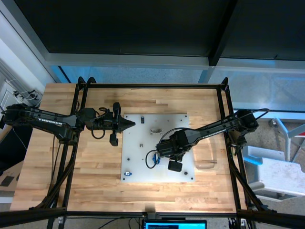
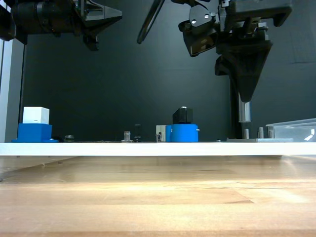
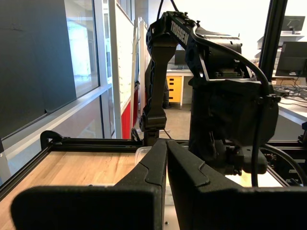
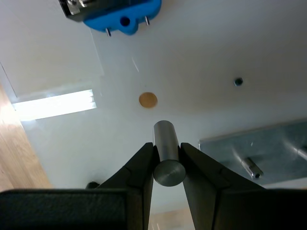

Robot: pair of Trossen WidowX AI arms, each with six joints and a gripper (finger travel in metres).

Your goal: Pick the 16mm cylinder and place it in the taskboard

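Observation:
The 16mm cylinder (image 4: 168,168), a short silver peg, sits clamped between the fingers of my right gripper (image 4: 166,149). In the low view the cylinder (image 2: 244,111) hangs upright from the right gripper (image 2: 245,99), a little above the taskboard (image 2: 148,148). Ahead of the peg, the white taskboard (image 4: 201,57) shows a small round brownish hole (image 4: 148,99). From above, the right gripper (image 1: 167,151) is over the middle right of the taskboard (image 1: 143,169). My left gripper (image 1: 129,123) is shut and empty, held high at the board's left edge, with its fingertips (image 3: 163,146) touching.
A blue round part (image 2: 184,132) with a black top stands mid-board. A blue base with a white cube (image 2: 35,115) is at the left. A grey block (image 4: 259,148) with pegs lies beside the held peg. A clear tray (image 1: 209,153) sits off the board's right side.

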